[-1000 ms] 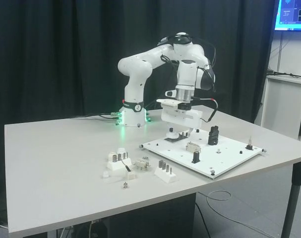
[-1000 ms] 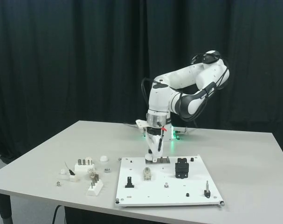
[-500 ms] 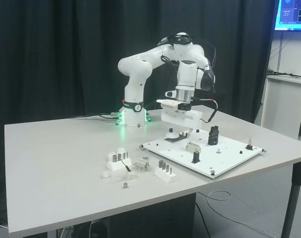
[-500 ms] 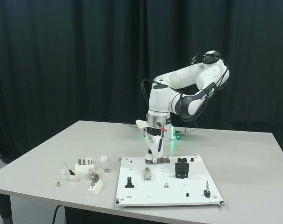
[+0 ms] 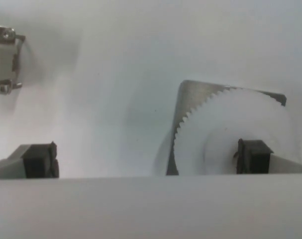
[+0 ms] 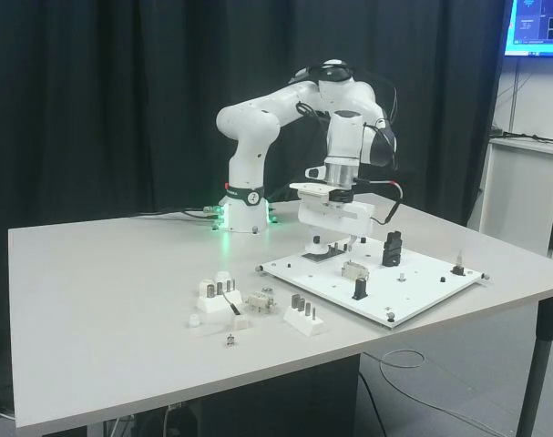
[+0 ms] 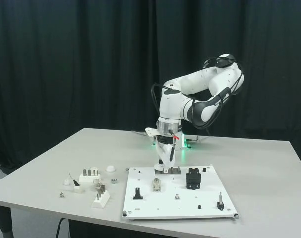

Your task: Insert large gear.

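The large white gear [image 5: 230,134] lies flat on a grey metal plate [image 5: 190,99], which is set in the white board [image 5: 116,74]. My gripper [image 5: 146,158] is open just above it, with the fingers spread wide. One black fingertip pad [image 5: 252,156] hangs over the gear's hub and the other pad [image 5: 39,160] is over bare board. In the room views the gripper [image 6: 329,242] [image 7: 166,166] points straight down over the back part of the board [image 6: 413,282] [image 7: 180,206]. The hand hides the gear there.
On the board stand a black connector block [image 6: 392,248] [image 7: 193,178], a small black bracket [image 6: 359,289] and a metal socket [image 5: 4,59] [image 7: 156,185]. Small white fixtures with pegs [image 6: 223,296] [image 7: 90,177] sit on the grey table beside the board.
The hand has risen slightly above the board; the gear stays on the plate. Nothing else has moved.
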